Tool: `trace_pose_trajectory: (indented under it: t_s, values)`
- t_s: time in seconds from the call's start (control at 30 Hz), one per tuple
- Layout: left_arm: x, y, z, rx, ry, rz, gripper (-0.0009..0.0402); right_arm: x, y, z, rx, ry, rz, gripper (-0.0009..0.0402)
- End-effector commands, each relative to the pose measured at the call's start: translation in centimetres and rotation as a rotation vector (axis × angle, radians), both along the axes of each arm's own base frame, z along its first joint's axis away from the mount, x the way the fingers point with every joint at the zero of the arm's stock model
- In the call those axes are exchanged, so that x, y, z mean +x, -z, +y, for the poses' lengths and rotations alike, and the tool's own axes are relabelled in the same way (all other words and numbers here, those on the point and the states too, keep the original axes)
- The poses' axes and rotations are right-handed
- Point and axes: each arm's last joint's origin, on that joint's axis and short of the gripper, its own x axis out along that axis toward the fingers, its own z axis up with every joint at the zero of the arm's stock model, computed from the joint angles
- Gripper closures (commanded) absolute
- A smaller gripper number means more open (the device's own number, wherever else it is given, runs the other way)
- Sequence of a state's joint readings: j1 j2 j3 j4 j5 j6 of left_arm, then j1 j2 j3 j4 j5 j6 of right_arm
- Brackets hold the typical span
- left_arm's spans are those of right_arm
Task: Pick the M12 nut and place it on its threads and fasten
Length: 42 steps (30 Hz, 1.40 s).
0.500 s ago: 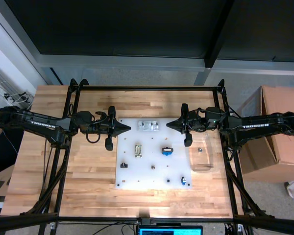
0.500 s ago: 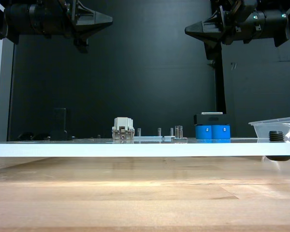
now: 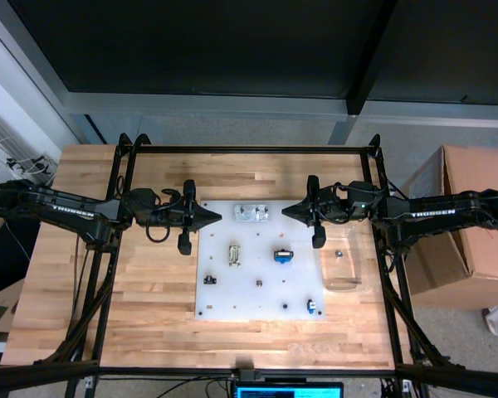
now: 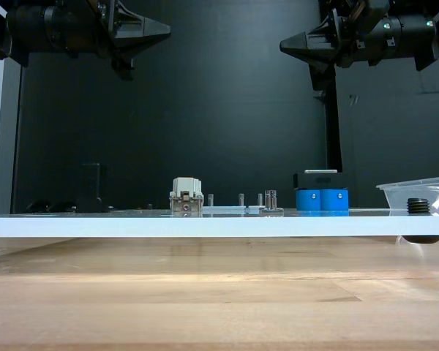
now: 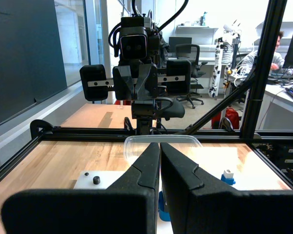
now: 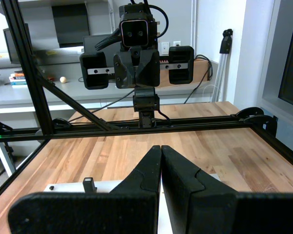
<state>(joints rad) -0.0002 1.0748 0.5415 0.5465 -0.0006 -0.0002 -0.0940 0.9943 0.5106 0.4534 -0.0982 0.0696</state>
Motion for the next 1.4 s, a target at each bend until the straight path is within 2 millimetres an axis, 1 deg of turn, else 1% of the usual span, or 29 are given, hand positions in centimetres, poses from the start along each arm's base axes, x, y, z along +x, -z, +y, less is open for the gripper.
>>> trace_pose_trajectory:
  t_s: [0.03, 0.3, 0.4, 0.5, 0.63, 0.8, 0.93, 1.1, 1.2, 1.4]
  values:
    - [0.0, 0.0, 0.0, 0.000, 0.000, 0.000, 0.0393, 0.0, 0.0, 0.0, 0.000, 0.000, 0.000, 0.0393]
    - [0.0, 0.0, 0.0, 0.000, 0.000, 0.000, 0.0393, 0.0, 0.0, 0.0, 0.000, 0.000, -0.001, 0.0393]
    - [0.0, 0.0, 0.0, 0.000, 0.000, 0.000, 0.0393, -0.1, 0.0, 0.1, -0.001, -0.042, 0.030, 0.0393]
    - [0.0, 0.0, 0.0, 0.000, 0.000, 0.000, 0.0393, -0.4, -0.5, 0.3, 0.010, -0.065, 0.158, 0.0393]
    - [0.0, 0.0, 0.0, 0.000, 0.000, 0.000, 0.0393, -1.3, -1.3, 0.4, -0.014, -0.080, 0.385, 0.0393]
    - [0.0, 0.0, 0.0, 0.000, 0.000, 0.000, 0.0393, -3.0, -2.3, 0.8, -0.055, -0.129, 0.679, 0.0393]
    - [0.0, 0.0, 0.0, 0.000, 0.000, 0.000, 0.0393, -4.6, -2.7, 1.1, -0.112, -0.187, 0.855, 0.0393]
    - [0.0, 0.0, 0.0, 0.000, 0.000, 0.000, 0.0393, -6.0, -3.1, 1.2, -0.163, -0.246, 0.992, 0.0393]
    - [0.0, 0.0, 0.0, 0.000, 0.000, 0.000, 0.0393, -6.8, -3.2, 1.2, -0.224, -0.300, 1.056, 0.0393]
    - [0.0, 0.0, 0.0, 0.000, 0.000, 0.000, 0.0393, -7.9, -2.8, 1.3, -0.333, -0.412, 1.162, 0.0393]
